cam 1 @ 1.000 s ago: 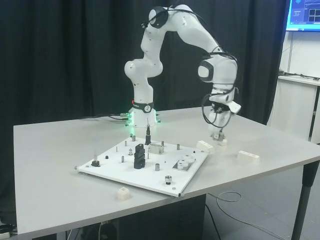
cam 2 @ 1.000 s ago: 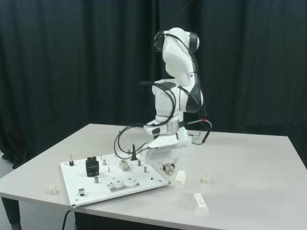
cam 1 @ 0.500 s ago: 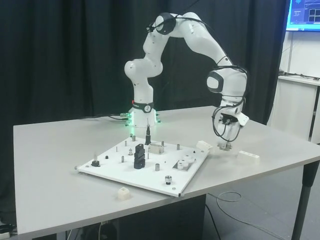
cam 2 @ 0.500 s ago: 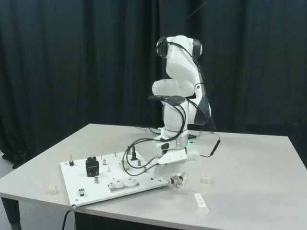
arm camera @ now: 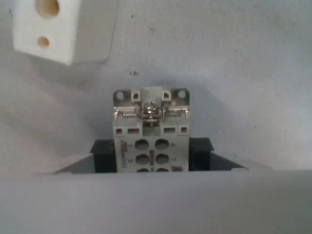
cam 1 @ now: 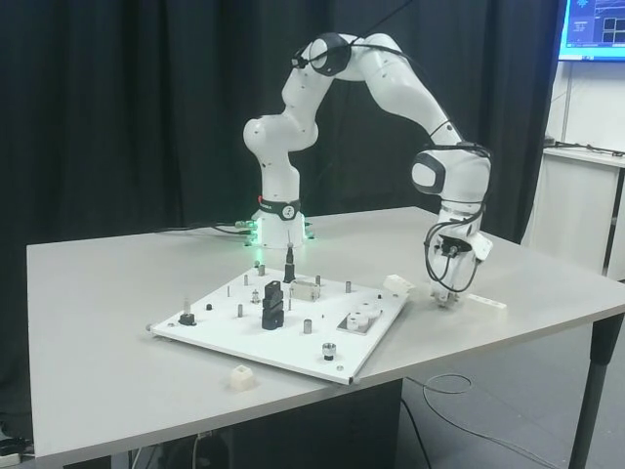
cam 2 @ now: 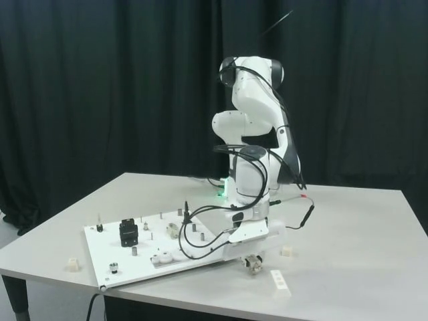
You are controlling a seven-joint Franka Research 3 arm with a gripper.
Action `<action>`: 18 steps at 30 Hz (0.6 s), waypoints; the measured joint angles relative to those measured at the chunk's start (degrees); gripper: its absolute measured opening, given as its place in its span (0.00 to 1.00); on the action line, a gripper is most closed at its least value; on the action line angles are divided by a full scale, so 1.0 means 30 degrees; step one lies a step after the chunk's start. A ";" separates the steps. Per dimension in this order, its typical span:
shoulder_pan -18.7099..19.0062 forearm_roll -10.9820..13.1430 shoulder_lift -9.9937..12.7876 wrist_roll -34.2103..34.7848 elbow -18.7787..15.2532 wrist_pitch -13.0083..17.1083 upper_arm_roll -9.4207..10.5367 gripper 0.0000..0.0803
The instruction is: Place waterproof.
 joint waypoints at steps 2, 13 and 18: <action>0.0000 0.0002 0.0082 0.0000 0.0040 0.0060 0.0034 0.39; 0.0000 0.0002 0.0171 0.0001 0.0169 0.0050 0.0146 0.60; 0.0013 0.0002 0.0121 0.0159 0.0472 -0.0411 0.0165 0.91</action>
